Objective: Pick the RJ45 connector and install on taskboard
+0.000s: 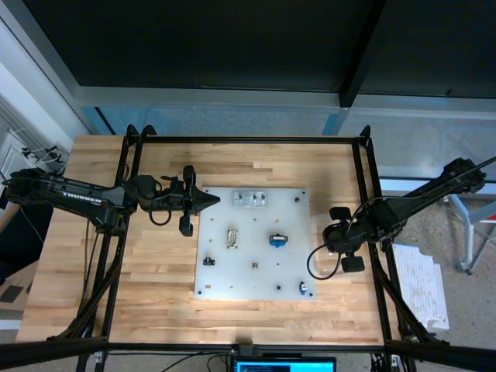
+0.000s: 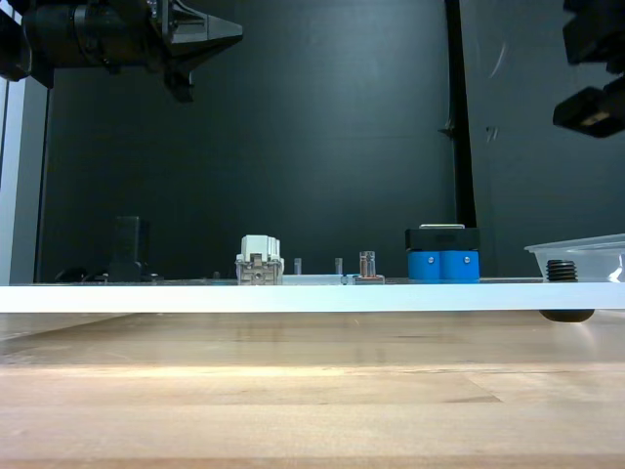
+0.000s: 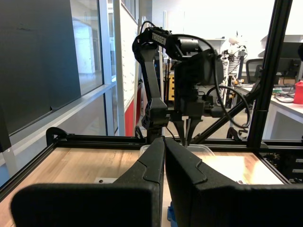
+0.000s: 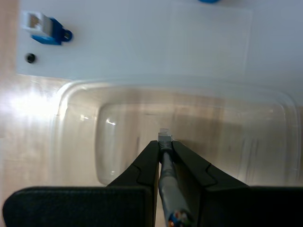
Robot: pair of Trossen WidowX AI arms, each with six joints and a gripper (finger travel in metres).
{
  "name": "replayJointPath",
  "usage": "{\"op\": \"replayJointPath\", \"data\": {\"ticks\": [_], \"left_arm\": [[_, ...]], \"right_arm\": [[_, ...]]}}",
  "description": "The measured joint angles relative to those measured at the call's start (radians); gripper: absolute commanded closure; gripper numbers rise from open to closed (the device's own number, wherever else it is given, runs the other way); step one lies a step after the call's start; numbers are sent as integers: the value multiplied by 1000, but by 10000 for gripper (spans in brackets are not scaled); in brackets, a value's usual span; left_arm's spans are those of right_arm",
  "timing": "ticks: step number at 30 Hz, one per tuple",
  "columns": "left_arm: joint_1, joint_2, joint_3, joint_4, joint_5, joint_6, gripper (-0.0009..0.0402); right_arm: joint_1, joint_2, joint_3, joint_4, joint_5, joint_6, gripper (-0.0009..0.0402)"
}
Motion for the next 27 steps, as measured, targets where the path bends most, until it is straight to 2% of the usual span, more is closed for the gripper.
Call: {"op": "replayJointPath", "data": {"ticks": [5, 19, 27], "left_arm": [[0, 0, 0, 0, 0, 0, 393], [0, 0, 0, 0, 0, 0, 393], [0, 0, 0, 0, 0, 0, 393]], "right_arm": [[55, 51, 58, -14, 0, 40, 381], [135, 282, 237, -14, 1, 224, 381], [159, 399, 336, 2, 8, 241, 381]]}}
